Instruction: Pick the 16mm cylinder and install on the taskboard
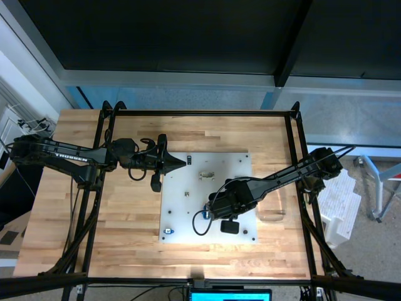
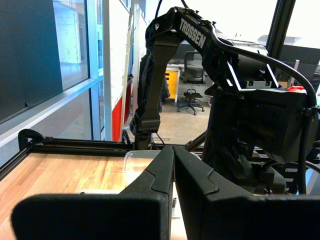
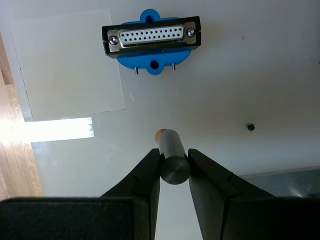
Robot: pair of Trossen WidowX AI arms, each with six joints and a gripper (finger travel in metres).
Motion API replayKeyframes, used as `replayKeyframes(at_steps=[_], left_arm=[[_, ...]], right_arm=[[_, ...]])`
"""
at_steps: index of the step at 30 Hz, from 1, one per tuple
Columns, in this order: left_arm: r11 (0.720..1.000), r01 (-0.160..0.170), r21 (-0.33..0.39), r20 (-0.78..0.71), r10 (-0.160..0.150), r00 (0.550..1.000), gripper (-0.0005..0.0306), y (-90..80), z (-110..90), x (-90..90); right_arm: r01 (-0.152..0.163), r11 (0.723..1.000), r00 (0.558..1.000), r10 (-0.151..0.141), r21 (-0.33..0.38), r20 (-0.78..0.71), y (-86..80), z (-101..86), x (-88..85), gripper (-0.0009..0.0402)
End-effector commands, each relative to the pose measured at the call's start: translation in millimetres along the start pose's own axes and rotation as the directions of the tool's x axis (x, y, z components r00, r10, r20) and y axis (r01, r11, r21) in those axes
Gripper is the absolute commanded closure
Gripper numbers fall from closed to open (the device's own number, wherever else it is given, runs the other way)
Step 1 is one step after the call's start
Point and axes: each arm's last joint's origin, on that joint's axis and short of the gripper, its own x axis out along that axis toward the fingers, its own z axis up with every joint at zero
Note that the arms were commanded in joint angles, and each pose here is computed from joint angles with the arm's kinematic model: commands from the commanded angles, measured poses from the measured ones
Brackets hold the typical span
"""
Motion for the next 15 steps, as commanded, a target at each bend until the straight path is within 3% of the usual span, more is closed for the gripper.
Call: replayKeyframes(at_steps=[1, 15], left_arm=[[1.000, 0.000, 0.000, 0.000, 0.000, 1.000, 0.0300, 0.0, 0.1, 0.0], [1.000, 0.000, 0.000, 0.000, 0.000, 1.000, 0.0300, 0.0, 0.1, 0.0]], right_arm=[[-0.001, 1.000, 1.000, 0.001, 0.000, -0.005, -0.1, -1.1, 1.9, 0.0385], [0.006, 1.000, 1.000, -0.006, -0.002, -0.018, -1.1, -5.3, 10.4, 0.0385]])
